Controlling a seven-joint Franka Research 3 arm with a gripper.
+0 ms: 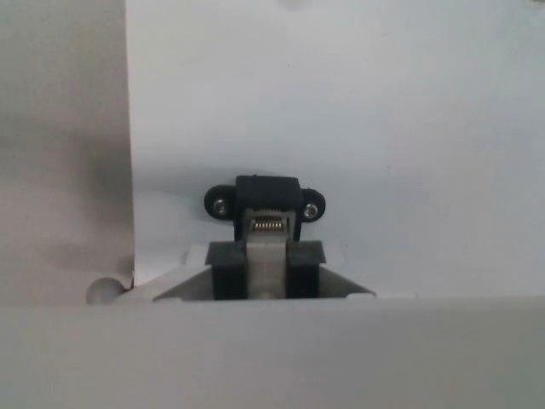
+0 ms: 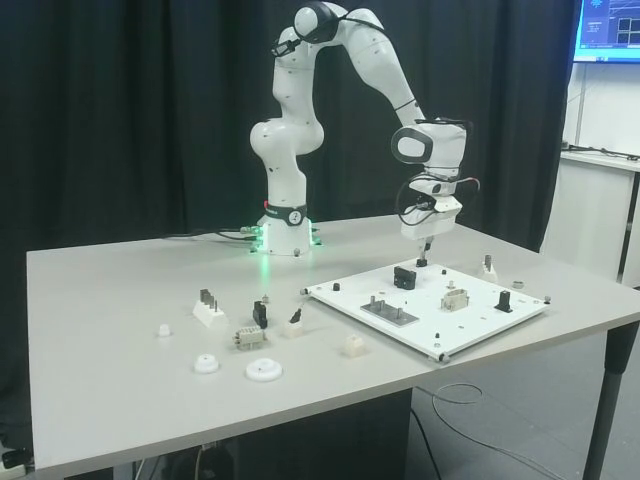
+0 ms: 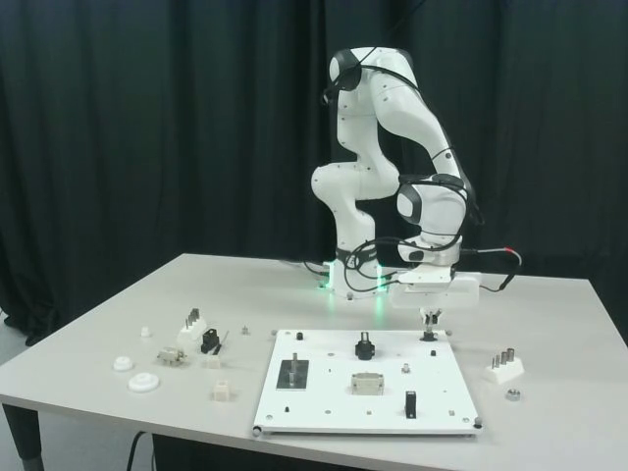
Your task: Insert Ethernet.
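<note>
Over the far edge of the white board (image 3: 324, 412), the claw (image 1: 267, 277) is hanging low, its two black fingers (image 1: 226, 271) closing on an Ethernet plug (image 1: 266, 228) held between them; the plug's row of contacts is showing in the wrist view. The plug is sitting right at the mouth of a black socket (image 1: 266, 194), which is fixed to the board by two screws, one on each side. Whether the plug is already seated I cannot tell.

In the second room view the claw (image 3: 430, 320) is reaching down to that socket (image 3: 429, 336) at the board's back edge. No containers are in view, and no readable writing or brand marks are showing on any part.

Count on the board, second room view: one black round fixture (image 3: 364, 346), one grey plate with an upright pin (image 3: 292, 373), one grey connector block (image 3: 367, 383), one small black upright block (image 3: 410, 402).

Loose on the grey table (image 3: 549, 432), to one side of the board: a white block carrying three pins (image 3: 503, 366) and a small ring (image 3: 511, 394) near it. To the other side: two white discs (image 3: 143, 383), a small white cube (image 3: 224, 391), a black part (image 3: 209, 342), and a few more small pieces too small to identify.

The arm's base (image 3: 351, 282) is glowing green at table level.
</note>
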